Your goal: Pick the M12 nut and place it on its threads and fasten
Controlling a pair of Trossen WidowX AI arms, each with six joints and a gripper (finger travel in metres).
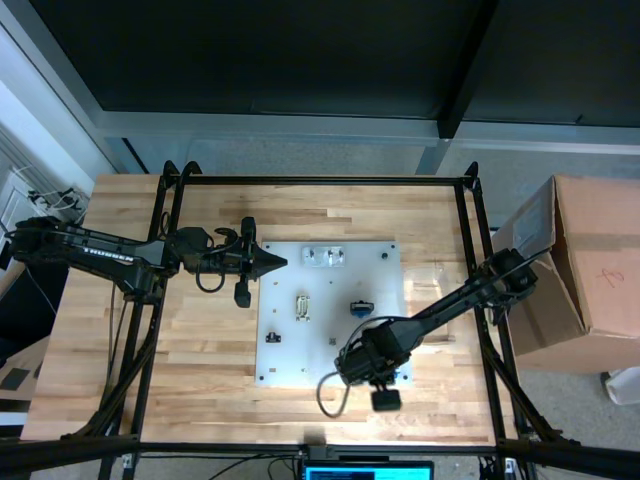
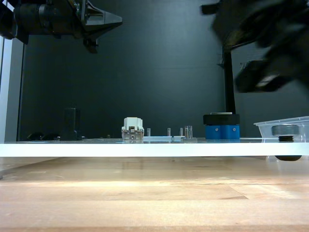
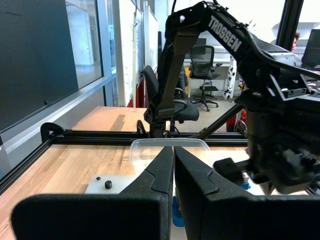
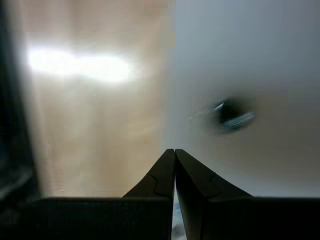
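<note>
Plainly, TROSSEN lettering (image 3: 227,31) marks the right arm (image 3: 175,75). Both pinched together, empty: left gripper (image 1: 283,262) over the board's (image 1: 290,365) left edge, right gripper (image 4: 174,151) lower right. Nut (image 2: 286,129) tops its stud (image 2: 287,138).

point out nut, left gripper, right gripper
nut (image 2: 285,129): low view, grey side, on its stud (image 2: 287,138)
left gripper (image 1: 283,262): high view, jaw tips, over board (image 1: 300,360) left edge
right gripper (image 4: 174,151): right wrist view, shut jaw tips, above board edge
</note>
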